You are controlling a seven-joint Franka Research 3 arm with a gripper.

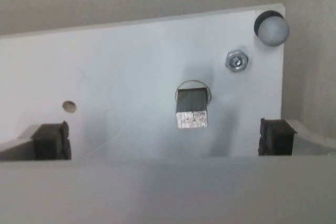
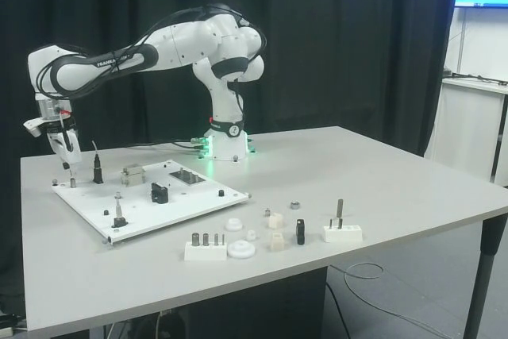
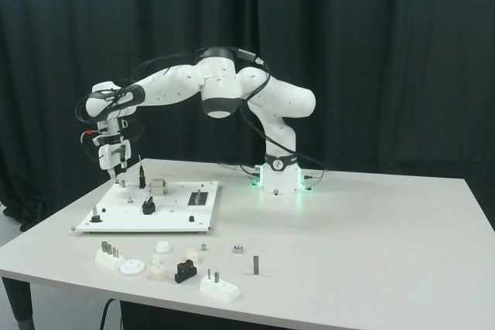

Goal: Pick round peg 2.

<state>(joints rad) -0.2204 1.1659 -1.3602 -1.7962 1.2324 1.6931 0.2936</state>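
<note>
The gripper (image 1: 163,139) is open, with its two black finger pads (image 1: 51,141) set well apart and nothing held between them; it hangs over the far corner of the white assembly board (image 2: 151,200), above the peg and not yet touching it. Round peg 2 (image 1: 191,109) stands upright in its round seat in the board, between the two pads but offset toward the pad at 3 o'clock in the wrist view, with clear gap on both sides. The principal risk is judged to be an off-centre closure: the nearer pad would meet the peg first and push it sideways in its seat, which may tilt or jam it instead of gripping it squarely. A second risk is a descent that carries a fingertip onto the board or onto the hex nut (image 1: 237,60), which sits near the peg at about 1 o'clock, just short of the board edge; beyond it, at the board corner, a grey ball-headed stud (image 1: 272,28) stands clear of the closing path. A small hole (image 1: 69,106) lies well apart from the peg at 9 o'clock.
</note>
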